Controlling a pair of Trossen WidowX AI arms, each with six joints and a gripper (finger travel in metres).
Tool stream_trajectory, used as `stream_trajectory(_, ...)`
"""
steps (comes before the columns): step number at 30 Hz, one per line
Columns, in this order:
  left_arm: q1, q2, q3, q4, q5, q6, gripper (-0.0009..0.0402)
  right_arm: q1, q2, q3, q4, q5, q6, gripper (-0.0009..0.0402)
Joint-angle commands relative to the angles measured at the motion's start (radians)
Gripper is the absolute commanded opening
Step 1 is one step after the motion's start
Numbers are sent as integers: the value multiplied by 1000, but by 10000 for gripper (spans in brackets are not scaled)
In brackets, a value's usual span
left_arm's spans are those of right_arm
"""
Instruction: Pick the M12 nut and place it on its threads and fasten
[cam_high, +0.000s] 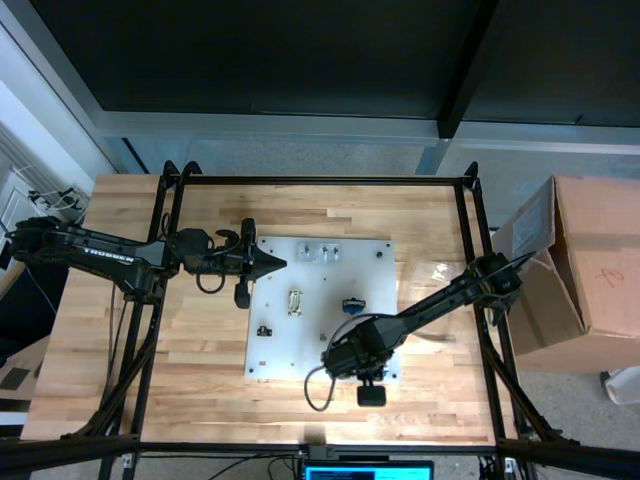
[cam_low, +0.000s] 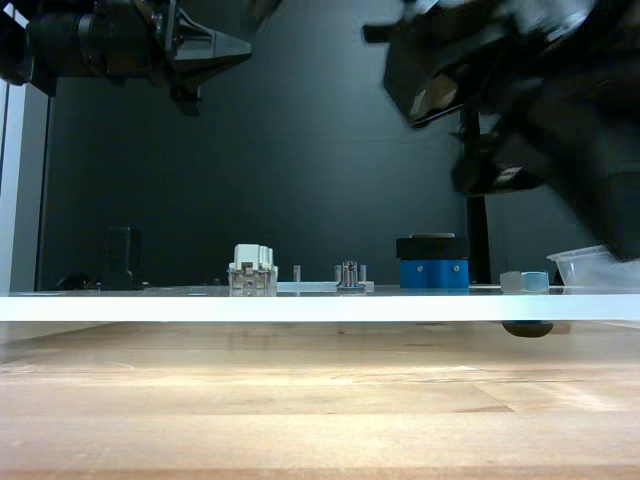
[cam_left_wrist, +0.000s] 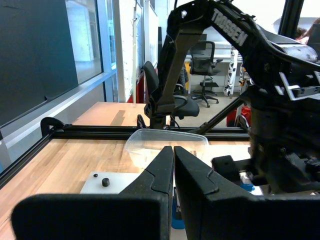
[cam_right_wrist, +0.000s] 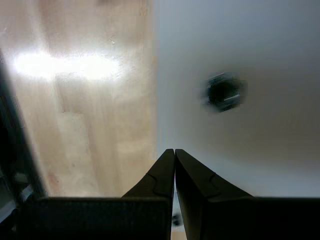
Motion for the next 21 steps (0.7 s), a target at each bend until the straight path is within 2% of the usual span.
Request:
stream_trajectory(1,0,0,0,-1,0,0,0,0,-2,0,1,55,3,0)
stream_trajectory(3,0,0,0,0,0,0,0,1,-2,0,1,84,3,0)
stream_trajectory(7,0,-1,0,1,0,0,0,0,-1,0,15,97,2,0)
stream_trajectory(14,0,0,0,1,0,0,0,1,0,0,17,163,9,0)
stream_trajectory(19,0,0,0,0,0,0,0,2,4,0,18,216,76,0)
stream_trajectory(21,0,0,0,0,0,0,0,5,6,0,19,213,94,0)
